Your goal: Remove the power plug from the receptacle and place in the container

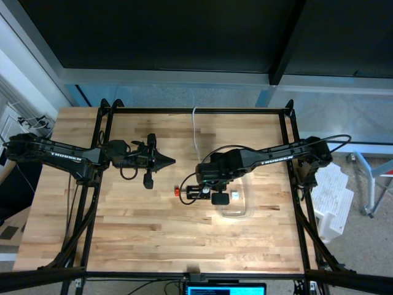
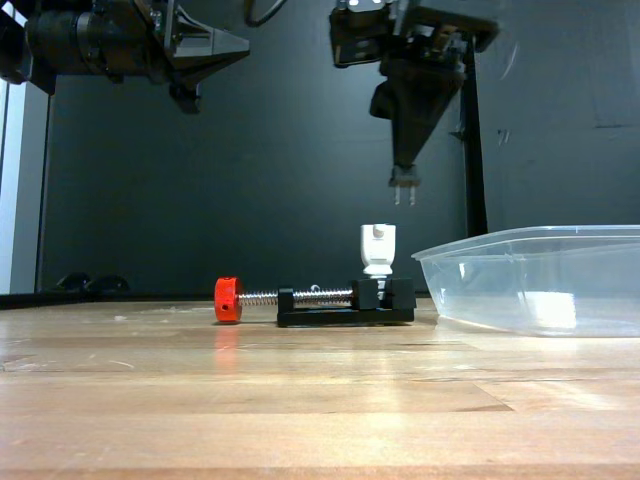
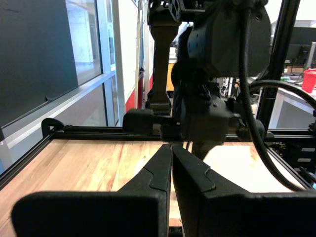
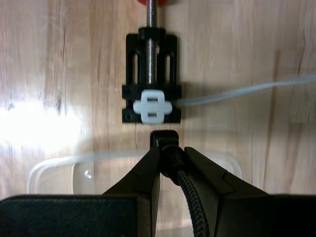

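Carry the power plug (image 2: 403,183) toward frame right until it is past the container (image 2: 520,240) rim, then lower it before you release. Your right jaws pinch it at the centre of the low view, just above the white receptacle (image 2: 377,243). It is tiny and black, prongs down. The left jaws hang closed at upper left.

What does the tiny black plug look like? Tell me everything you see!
The power plug is tiny and black, with two thin prongs pointing down. A braided black cord runs from its top. The right gripper pinches it in the air, just above the white receptacle, touching nothing else. The left gripper is shut, raised far to the left.
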Controlling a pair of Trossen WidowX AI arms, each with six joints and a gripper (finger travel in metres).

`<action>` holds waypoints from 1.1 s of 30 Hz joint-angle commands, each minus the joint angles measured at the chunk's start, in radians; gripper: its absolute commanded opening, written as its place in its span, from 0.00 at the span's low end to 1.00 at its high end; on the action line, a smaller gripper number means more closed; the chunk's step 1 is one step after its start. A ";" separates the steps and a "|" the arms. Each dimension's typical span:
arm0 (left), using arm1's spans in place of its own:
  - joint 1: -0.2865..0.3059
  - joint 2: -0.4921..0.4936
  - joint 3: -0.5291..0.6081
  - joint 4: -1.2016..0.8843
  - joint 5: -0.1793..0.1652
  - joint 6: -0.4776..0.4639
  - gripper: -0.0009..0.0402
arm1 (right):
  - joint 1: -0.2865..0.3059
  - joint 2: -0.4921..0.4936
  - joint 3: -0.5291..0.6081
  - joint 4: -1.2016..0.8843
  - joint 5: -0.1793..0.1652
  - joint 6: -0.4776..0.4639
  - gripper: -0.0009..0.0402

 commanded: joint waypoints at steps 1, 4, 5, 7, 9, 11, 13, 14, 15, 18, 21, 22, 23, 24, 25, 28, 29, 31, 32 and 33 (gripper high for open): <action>0.000 0.000 0.000 0.001 0.000 0.000 0.02 | 0.003 -0.037 -0.058 0.000 0.005 0.000 0.02; 0.000 0.000 0.000 0.001 0.000 0.000 0.02 | 0.007 -0.079 -0.125 0.003 0.008 0.000 0.02; 0.000 0.000 0.000 0.002 0.000 0.000 0.02 | 0.008 -0.094 -0.150 0.011 0.008 0.000 0.02; 0.000 0.000 0.000 0.002 0.000 0.000 0.02 | 0.013 -0.121 -0.200 0.027 0.008 0.001 0.02; 0.000 0.000 0.000 0.000 0.000 0.000 0.02 | 0.015 -0.148 -0.247 0.043 0.008 0.002 0.02; 0.000 0.000 0.000 0.000 0.000 0.000 0.02 | 0.017 -0.172 -0.297 0.067 0.008 0.005 0.02; 0.000 0.000 0.000 0.001 0.000 0.000 0.02 | 0.020 -0.194 -0.343 0.096 0.008 0.007 0.02; 0.000 0.000 0.000 0.001 0.000 0.000 0.02 | 0.020 -0.201 -0.364 0.111 0.008 0.011 0.02; 0.000 0.000 0.000 0.001 0.000 0.000 0.02 | 0.021 -0.208 -0.383 0.125 0.008 0.015 0.02; 0.000 0.000 0.000 0.001 0.000 0.000 0.02 | 0.022 -0.213 -0.430 0.159 0.010 0.029 0.02; 0.000 0.000 0.000 0.001 0.000 0.000 0.02 | 0.026 -0.217 -0.468 0.203 0.010 0.038 0.02; 0.000 0.000 0.000 0.001 0.000 0.000 0.02 | 0.027 -0.217 -0.476 0.214 0.011 0.040 0.02; 0.000 0.000 0.000 0.001 0.000 0.000 0.02 | 0.028 -0.217 -0.482 0.220 0.012 0.049 0.02; 0.000 0.000 0.000 0.001 0.000 0.000 0.02 | 0.028 -0.217 -0.485 0.222 0.018 0.056 0.03; 0.000 0.000 0.000 0.001 0.000 0.000 0.02 | 0.030 -0.217 -0.487 0.224 0.032 0.058 0.03; 0.000 0.000 0.000 0.001 0.000 0.000 0.02 | 0.032 -0.217 -0.487 0.224 0.052 0.068 0.08; 0.000 0.000 0.000 0.001 0.000 0.000 0.02 | 0.033 -0.217 -0.486 0.225 0.053 0.073 0.10; 0.000 0.000 0.000 0.001 0.000 0.000 0.02 | 0.033 -0.217 -0.487 0.231 0.053 0.077 0.15; 0.000 0.000 0.000 0.001 0.000 0.000 0.02 | 0.033 -0.217 -0.487 0.233 0.053 0.077 0.18; 0.000 0.000 0.000 0.001 0.000 0.000 0.02 | 0.033 -0.217 -0.487 0.235 0.053 0.081 0.21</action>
